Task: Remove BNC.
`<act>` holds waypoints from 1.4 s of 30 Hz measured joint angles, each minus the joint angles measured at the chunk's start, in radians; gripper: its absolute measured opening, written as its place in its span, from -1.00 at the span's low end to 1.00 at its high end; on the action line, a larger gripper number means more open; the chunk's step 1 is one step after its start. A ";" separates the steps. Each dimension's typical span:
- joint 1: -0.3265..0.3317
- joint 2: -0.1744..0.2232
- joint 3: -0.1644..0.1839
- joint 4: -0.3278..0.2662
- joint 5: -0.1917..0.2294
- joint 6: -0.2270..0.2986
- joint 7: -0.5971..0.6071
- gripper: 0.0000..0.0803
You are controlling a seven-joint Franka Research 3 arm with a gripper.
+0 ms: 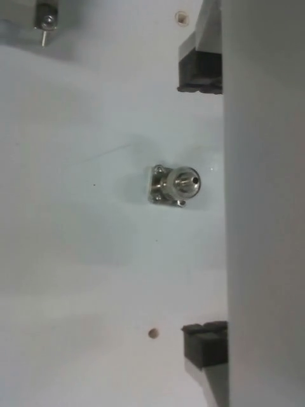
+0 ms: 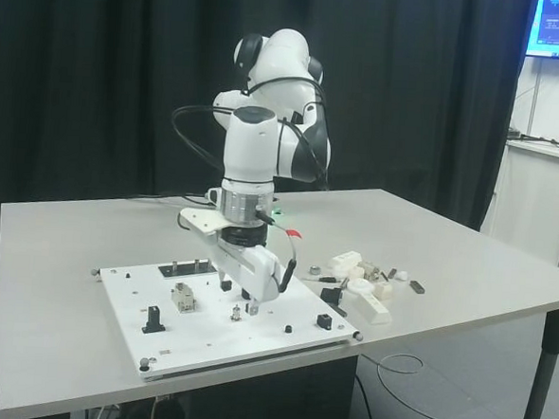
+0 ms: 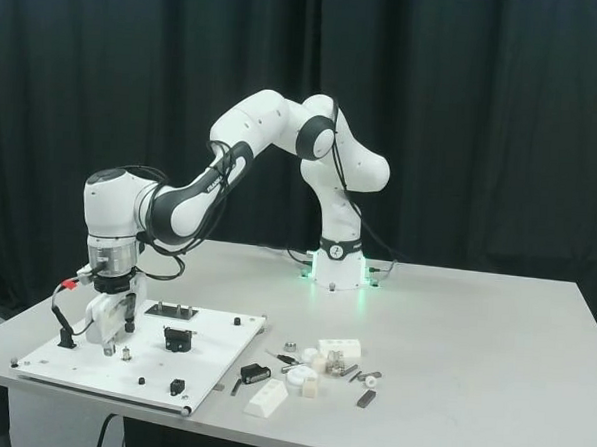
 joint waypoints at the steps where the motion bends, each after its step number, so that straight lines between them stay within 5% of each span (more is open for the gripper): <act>1: 0.000 0.000 0.000 0.000 0.000 0.000 0.000 0.99; 42: 0.015 0.012 -0.002 -0.033 -0.001 0.029 0.000 0.99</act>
